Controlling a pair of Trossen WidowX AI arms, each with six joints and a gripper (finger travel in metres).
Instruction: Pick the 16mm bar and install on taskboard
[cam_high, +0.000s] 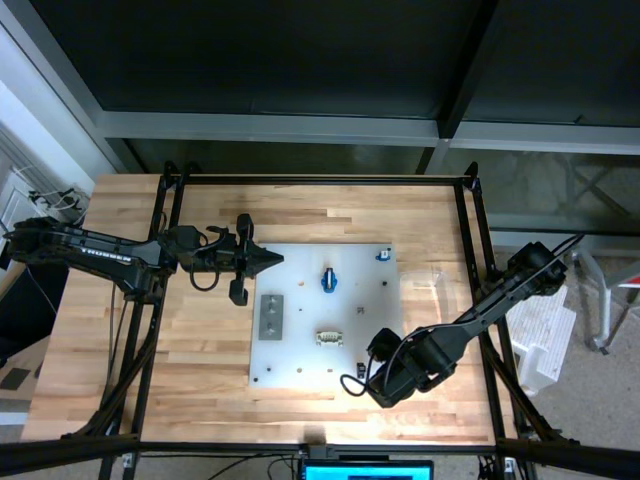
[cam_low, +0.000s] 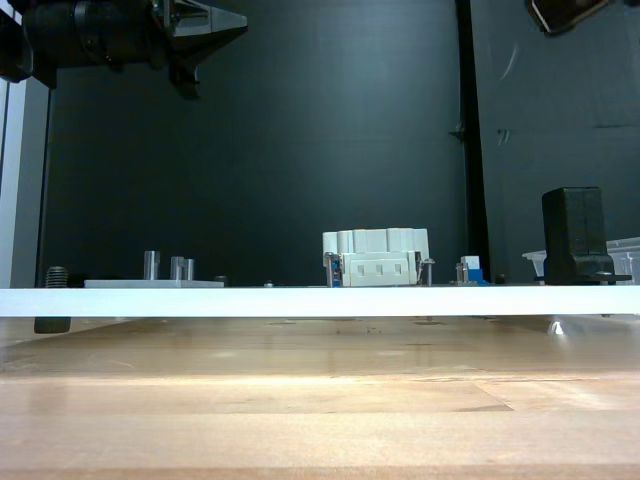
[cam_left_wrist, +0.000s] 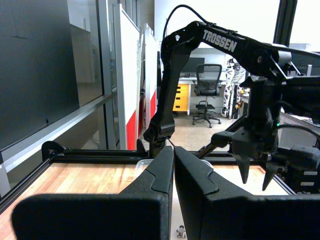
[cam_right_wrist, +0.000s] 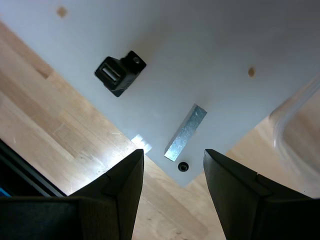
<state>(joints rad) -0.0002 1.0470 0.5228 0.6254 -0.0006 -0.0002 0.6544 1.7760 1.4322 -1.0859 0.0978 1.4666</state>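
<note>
The 16mm bar (cam_right_wrist: 186, 132), a short grey metal bar, lies flat and free on the white taskboard (cam_right_wrist: 200, 55) close to its corner, held by neither gripper. My right gripper (cam_right_wrist: 173, 153) hangs open above it, its fingers apart on either side of the bar's near end. In the high view the right gripper (cam_high: 385, 378) sits over the board's near right corner and hides the bar. My left gripper (cam_high: 265, 258) is shut and empty, raised over the board's far left edge; its fingers (cam_left_wrist: 162, 172) are pressed together.
On the board (cam_high: 300, 360) stand a grey block with pegs (cam_high: 271, 315), a blue part (cam_high: 330, 280), a white connector (cam_low: 375, 256) and a black block (cam_right_wrist: 119, 75). A clear plastic tub (cam_right_wrist: 295, 125) sits off the board. Black frame posts border the table.
</note>
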